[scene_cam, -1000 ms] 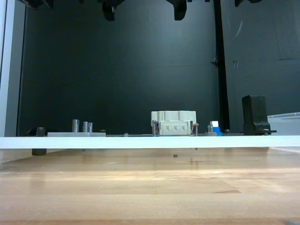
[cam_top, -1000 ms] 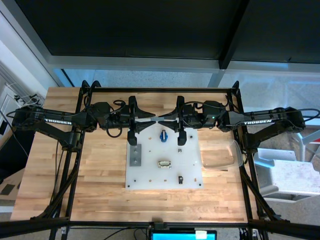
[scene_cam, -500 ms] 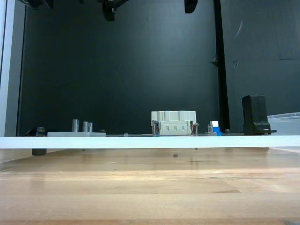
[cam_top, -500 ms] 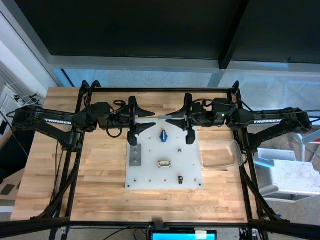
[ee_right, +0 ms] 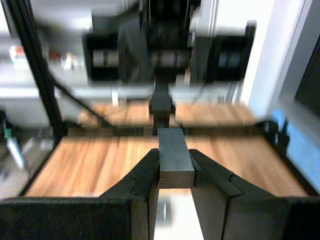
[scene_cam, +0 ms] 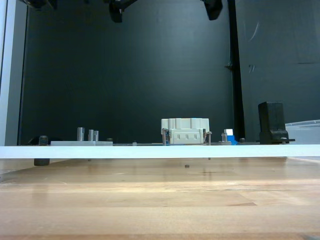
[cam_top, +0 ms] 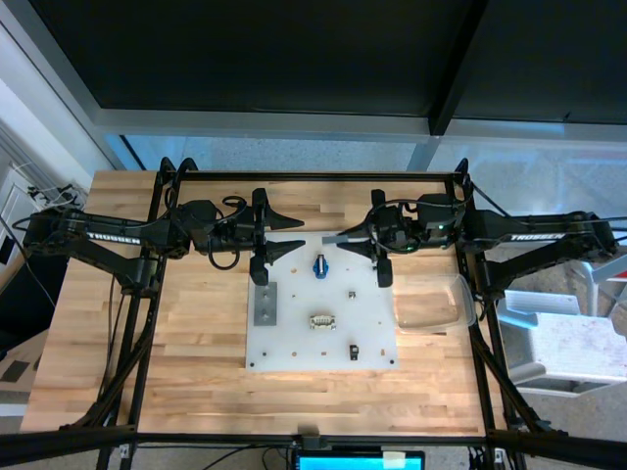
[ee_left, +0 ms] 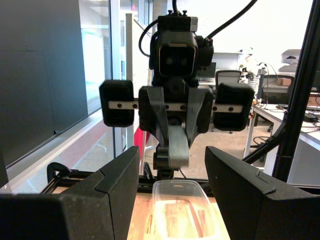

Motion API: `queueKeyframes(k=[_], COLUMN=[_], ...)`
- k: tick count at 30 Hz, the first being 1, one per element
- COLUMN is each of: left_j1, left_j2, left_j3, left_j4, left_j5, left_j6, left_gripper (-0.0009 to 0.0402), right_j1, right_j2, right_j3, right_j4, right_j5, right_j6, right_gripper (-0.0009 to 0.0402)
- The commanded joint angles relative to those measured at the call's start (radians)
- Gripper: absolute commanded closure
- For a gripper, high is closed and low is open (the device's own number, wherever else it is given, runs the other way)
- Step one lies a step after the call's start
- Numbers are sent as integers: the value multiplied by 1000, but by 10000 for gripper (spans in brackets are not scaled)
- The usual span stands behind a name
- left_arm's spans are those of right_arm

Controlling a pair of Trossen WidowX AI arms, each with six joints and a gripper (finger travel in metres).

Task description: Pick the 16mm bar and place in it's hole on the taskboard

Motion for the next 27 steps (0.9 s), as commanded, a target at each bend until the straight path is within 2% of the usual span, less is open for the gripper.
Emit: queueKeyframes(k=[1,5,10,16,27], left_j1=[0,0,0,0,0], left_j2=[0,0,0,0,0], left_j3=[0,0,0,0,0], left_j4=[0,0,0,0,0], left_j5=[0,0,0,0,0], left_j6=[0,0,0,0,0], left_gripper=[213,215,213,213,213], right_j1=[4,9,17,34,142], right_j2=[-2,14,47,103,219], right_j3=[76,162,231,278,286], right_j4=[-255,-542,-784,-969,-1160], right_j5=[29,34,35,36,52], right_j6=[-1,-2,-1,25,157], right_gripper=[384,384,384,384,384])
